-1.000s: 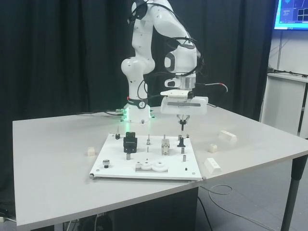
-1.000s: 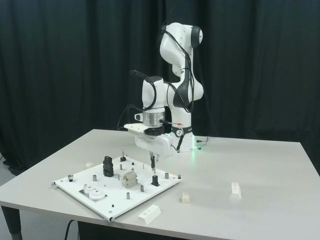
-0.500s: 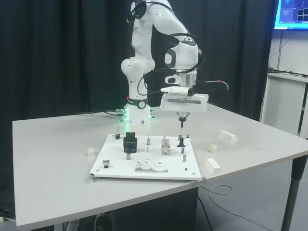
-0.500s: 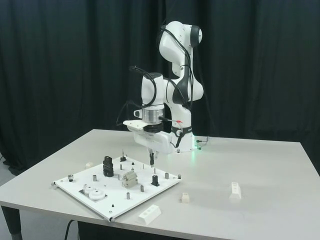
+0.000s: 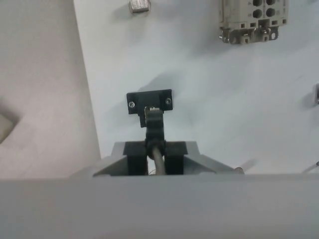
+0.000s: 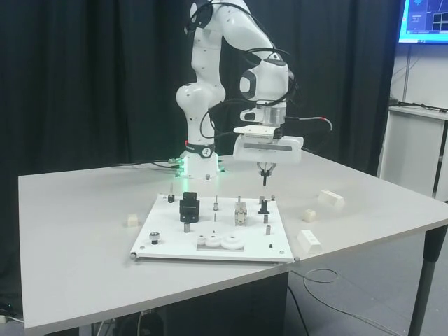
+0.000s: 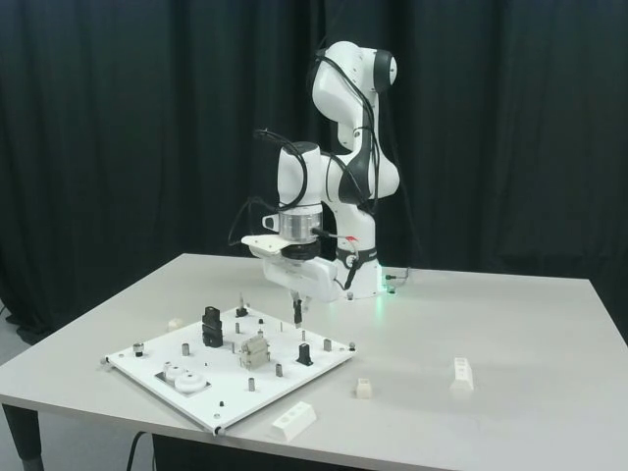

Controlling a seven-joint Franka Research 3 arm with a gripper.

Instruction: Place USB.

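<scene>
USB plug (image 5: pixel 154 122) is pinched between the black fingers of the gripper (image 5: pixel 155 155), jaws pressed on its body just behind the metal tip, short stub of cable running back up between the pads. My read on handling: light, rigid little part, smooth moulded shell so it could twist or slide in the pinch if it meets the socket off-axis; metal tip won't forgive side load. Hold looks sensible, on the flat sides of the shell, close to the tip, not on the soft cable. In the wrist view the plug hangs over the black USB socket (image 5: pixel 149 101) on the white board (image 6: pixel 210 238), roughly lined up, clearly apart from it. Room views put the gripper (image 6: pixel 264 173) well above the socket (image 6: pixel 263 205), plug not inserted. Versus one second ago: hand has risen and the wrist link has swung round; over the last half second almost nothing moves
</scene>
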